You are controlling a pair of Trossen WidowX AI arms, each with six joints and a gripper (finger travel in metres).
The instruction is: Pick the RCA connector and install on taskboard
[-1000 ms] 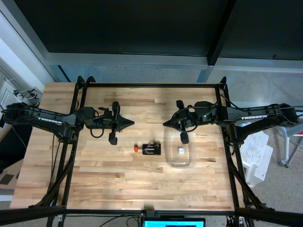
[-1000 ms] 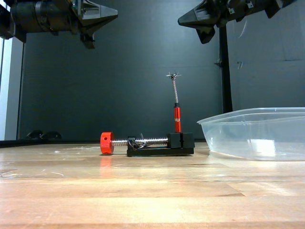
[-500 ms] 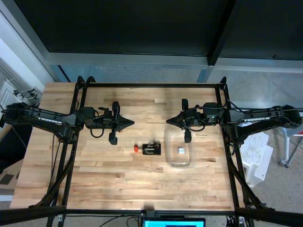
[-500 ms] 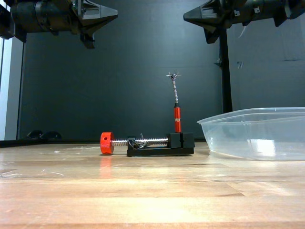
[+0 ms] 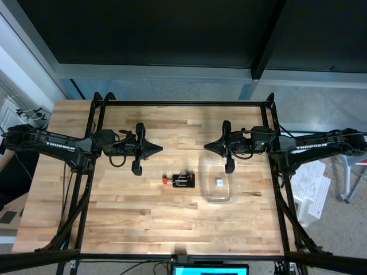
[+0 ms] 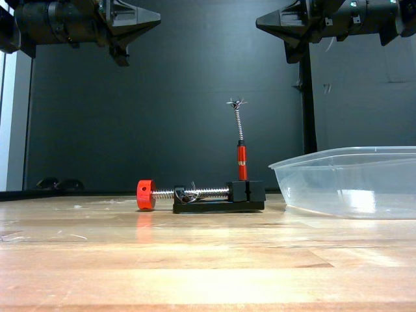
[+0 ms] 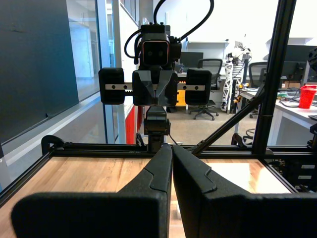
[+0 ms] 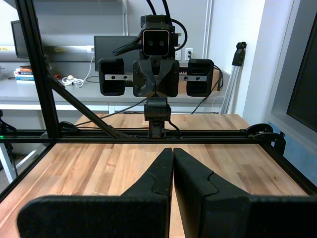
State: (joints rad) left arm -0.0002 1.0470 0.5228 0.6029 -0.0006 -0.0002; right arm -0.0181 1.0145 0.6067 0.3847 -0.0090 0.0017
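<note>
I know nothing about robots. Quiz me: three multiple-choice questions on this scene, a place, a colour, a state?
1. Where is the small pale piece? A in the clear tray; B on a chair; C on a shelf.
2. What colour is the knob at the black block's end? A blue; B red; C green.
3. How are the left gripper and right gripper? A both shut; B both open; C one open.
Answers: 1 A, it lies inside the tray. 2 B, plainly red. 3 A, fingers meet; both hang above the table, left gripper left of the block, right gripper by the tray.
</note>
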